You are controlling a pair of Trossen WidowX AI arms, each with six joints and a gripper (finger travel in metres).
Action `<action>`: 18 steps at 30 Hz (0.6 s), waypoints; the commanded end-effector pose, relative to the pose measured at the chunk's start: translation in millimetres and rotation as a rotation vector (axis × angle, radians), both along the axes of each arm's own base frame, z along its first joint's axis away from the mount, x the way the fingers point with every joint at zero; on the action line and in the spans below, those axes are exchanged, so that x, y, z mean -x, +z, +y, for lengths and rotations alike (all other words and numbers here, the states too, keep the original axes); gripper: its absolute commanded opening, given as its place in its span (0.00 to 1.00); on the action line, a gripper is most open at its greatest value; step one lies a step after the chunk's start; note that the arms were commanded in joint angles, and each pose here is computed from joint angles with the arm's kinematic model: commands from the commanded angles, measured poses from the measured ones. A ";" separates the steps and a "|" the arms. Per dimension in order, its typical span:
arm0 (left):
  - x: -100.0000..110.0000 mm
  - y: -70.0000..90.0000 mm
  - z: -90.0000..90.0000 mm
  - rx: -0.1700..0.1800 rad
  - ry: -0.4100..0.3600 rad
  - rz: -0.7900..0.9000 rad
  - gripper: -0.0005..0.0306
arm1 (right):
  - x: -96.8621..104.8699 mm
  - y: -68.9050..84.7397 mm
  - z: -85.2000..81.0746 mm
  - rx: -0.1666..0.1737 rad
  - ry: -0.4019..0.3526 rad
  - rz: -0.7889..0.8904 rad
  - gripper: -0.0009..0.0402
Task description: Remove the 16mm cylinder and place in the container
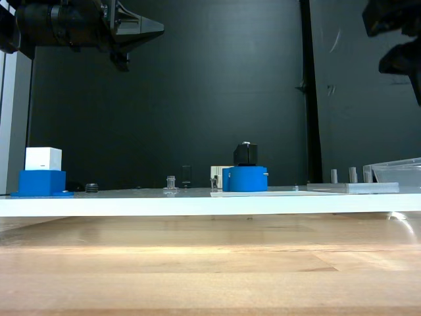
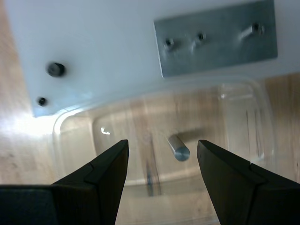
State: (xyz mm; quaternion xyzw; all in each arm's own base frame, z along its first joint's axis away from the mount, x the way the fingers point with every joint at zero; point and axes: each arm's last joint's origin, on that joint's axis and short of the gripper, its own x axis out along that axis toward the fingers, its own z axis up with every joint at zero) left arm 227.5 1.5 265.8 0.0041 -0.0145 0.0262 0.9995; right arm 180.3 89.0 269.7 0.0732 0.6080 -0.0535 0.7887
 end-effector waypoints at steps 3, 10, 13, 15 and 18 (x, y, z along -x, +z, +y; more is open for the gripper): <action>0.0 0.0 0.0 0.000 0.000 0.000 0.02 | -1.5 2.3 -1.0 0.024 -0.001 -0.021 0.50; 0.0 0.0 0.0 0.000 0.000 0.000 0.02 | -10.8 15.6 -17.6 0.023 0.025 -0.216 0.37; 0.0 0.0 0.0 0.000 0.000 0.000 0.02 | -16.9 23.4 -26.0 0.054 0.044 -0.357 0.28; 0.0 0.0 0.1 0.000 0.000 0.000 0.02 | -20.3 27.0 -30.7 0.068 0.050 -0.439 0.23; 0.0 0.0 0.1 0.000 0.000 0.000 0.02 | -26.3 30.6 -36.2 0.081 0.064 -0.563 0.14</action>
